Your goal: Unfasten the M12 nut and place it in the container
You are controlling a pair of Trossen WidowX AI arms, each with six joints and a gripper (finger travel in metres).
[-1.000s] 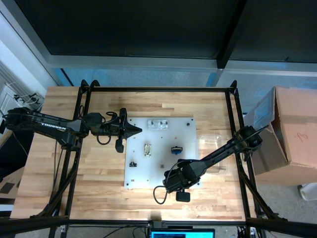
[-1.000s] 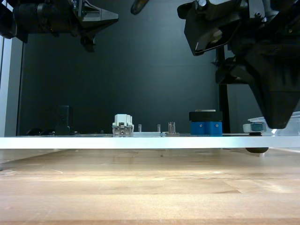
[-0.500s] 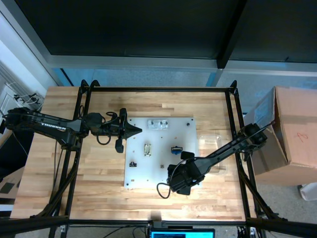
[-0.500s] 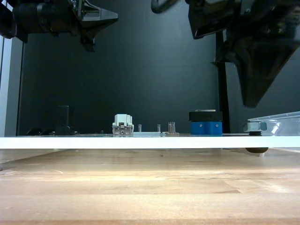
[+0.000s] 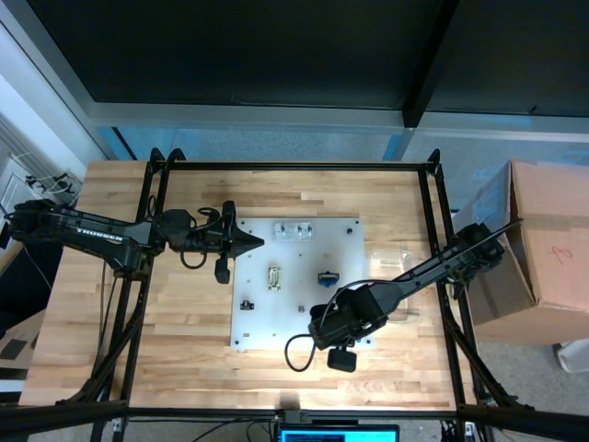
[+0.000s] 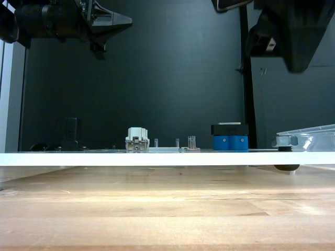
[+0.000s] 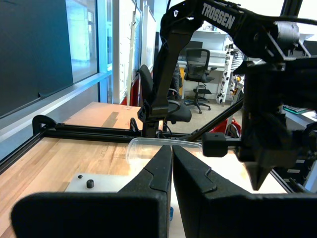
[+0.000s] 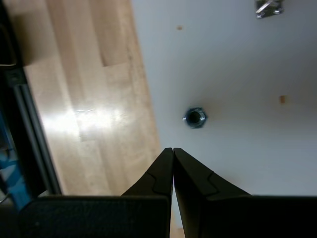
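At the board's near right edge, you have the M12 nut [image 6: 284, 140] sitting on its stud [image 6: 285, 149]. It's upright, not held, with nothing touching it. In the low view the clear container [image 5: 391, 261] is right behind it. The right wrist view puts the nut on the white board [image 5: 262, 322], just in from the board's edge, with bare wood beside it.

The right gripper [image 8: 173, 151] hangs well above the board's near right part, pointing down, and the nut lies a little ahead of its tips. Its fingers [image 8: 158, 173] are pressed together on nothing. In the low view you only see the black body, high above the nut and well clear of it.

The left gripper [image 7: 171, 148] is held high over the board's far left edge, pointing level across towards the right arm. Its fingers [image 7: 153, 178] are also closed and empty.

In the high view the right arm hides the nut, and the part of the container you can see shows nothing inside.

Elsewhere on the board there's a blue block [image 6: 229, 142] with a black cap and a small white connector [image 6: 137, 141]. A cardboard box [image 5: 543, 249] stands off the wooden surface [image 5: 193, 322] to the right.
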